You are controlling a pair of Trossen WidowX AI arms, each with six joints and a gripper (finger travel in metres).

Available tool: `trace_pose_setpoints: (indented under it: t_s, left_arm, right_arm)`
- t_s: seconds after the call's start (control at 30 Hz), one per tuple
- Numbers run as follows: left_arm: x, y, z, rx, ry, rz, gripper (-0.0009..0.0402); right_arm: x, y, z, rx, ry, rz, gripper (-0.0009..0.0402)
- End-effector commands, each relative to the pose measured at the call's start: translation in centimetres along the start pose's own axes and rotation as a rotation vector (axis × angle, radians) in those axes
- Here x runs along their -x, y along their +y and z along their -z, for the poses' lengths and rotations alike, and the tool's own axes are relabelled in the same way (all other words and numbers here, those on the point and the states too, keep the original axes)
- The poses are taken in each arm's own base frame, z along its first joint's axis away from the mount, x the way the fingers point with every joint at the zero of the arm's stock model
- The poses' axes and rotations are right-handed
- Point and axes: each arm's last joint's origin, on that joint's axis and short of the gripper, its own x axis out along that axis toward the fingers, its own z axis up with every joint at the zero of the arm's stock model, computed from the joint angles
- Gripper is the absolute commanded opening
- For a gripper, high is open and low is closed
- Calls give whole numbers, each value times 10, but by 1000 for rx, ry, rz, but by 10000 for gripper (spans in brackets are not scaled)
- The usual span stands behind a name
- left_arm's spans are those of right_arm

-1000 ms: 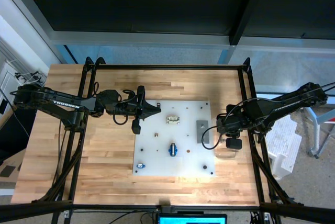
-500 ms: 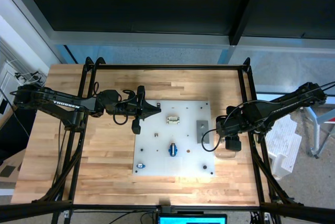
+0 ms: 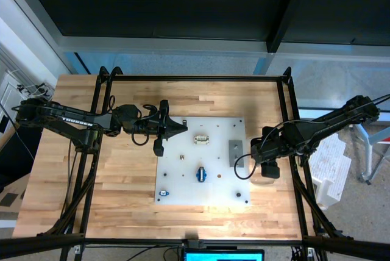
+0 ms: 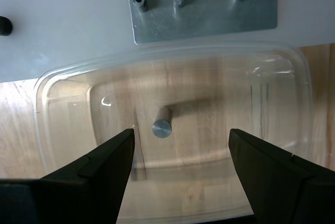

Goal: Pick the 16mm cylinder and install on the taskboard

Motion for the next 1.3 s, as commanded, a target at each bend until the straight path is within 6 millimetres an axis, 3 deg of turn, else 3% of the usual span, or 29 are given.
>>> trace_pose_setpoints:
  t_s: [0.03,1.3]
  left_arm:
    - [0,0,0,0,0,0,0]
    - [0,0,0,0,0,0,0]
  right_arm:
    - [-7,1,2,3,0,-1,252]
    - [-55,-2,27,56,76,30,251]
